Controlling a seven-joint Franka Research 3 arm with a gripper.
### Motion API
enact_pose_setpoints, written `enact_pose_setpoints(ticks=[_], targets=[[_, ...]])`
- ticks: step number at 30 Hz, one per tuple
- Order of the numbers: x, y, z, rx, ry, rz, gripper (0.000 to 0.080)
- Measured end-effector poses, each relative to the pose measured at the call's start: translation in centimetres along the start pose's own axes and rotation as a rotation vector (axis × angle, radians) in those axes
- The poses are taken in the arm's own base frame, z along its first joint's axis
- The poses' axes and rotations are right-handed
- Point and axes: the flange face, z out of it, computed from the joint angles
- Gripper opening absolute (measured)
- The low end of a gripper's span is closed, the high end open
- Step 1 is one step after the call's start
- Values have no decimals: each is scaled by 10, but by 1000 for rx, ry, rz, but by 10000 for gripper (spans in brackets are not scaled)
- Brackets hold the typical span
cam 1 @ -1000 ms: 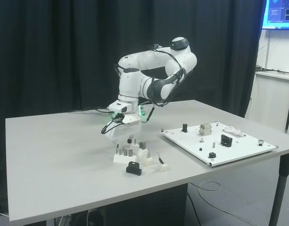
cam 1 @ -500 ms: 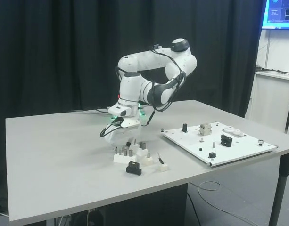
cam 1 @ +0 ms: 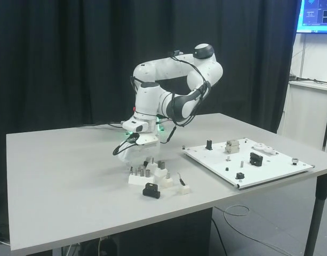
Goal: Pick BNC.
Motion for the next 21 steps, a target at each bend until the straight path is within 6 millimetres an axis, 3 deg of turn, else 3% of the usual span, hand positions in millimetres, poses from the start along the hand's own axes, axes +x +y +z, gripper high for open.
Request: enact_pose_setpoints(ticks=[7, 8, 13, 14, 21], targets=[[0, -1, 0, 7, 4, 5, 800], [1, -1, 0, 9, 4, 5, 686], [1, -2, 0, 14, 5, 6, 686], [1, -2, 0, 14, 6, 6, 516], [1, -3, 1, 19, 5, 11, 516]])
